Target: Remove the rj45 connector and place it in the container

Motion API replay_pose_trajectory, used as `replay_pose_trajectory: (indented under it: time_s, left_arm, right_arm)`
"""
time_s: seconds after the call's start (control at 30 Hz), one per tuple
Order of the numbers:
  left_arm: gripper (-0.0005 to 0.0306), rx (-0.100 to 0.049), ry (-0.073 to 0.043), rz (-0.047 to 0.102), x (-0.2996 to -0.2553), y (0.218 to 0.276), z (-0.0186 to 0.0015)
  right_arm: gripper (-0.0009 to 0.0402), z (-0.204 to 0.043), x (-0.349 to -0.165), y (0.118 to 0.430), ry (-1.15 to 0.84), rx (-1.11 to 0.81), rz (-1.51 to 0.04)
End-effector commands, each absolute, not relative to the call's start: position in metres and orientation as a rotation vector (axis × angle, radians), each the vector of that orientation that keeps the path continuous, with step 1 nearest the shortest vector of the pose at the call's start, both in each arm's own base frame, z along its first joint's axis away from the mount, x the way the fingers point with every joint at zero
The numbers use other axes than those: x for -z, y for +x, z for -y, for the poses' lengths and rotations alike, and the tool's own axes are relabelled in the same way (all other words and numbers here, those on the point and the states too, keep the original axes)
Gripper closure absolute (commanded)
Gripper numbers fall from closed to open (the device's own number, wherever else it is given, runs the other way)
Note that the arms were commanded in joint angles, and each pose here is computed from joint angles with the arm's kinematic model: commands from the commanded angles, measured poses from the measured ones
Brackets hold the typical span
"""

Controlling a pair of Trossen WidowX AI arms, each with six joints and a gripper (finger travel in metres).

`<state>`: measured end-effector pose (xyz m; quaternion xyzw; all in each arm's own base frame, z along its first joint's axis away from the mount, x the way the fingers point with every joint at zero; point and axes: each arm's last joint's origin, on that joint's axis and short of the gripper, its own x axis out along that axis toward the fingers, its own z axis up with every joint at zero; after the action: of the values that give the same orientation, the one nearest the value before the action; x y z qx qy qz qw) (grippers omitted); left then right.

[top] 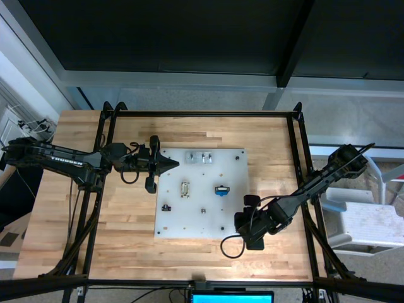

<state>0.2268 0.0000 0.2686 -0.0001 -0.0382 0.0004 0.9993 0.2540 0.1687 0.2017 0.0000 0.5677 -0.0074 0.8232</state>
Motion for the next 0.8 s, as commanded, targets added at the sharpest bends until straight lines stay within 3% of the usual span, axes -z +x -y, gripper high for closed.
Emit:
replay_pose_trajectory:
  time_s: [0.03, 0.43, 0.8]
  left_arm:
    - [0.03, -0.001, 0.0, 0.076, -0.2685, 0.2269, -0.0001]
    - [0.03, -0.001, 0.0, 0.076, -0.2686, 0.2268, -0.0001]
    - [0.03, -0.001, 0.0, 0.077, -0.2686, 0.2268, -0.0001]
  right_arm:
    - [0.0268, -0.1685, -0.2018, 0.2539, -0.002, 0.019, -1.208]
    - [0.0397, -0.1686, -0.2017, 0.2538, -0.003, 0.018, -1.208]
    - [0.0393, -0.1693, -0.2018, 0.2535, 0.002, 0.009, -1.212]
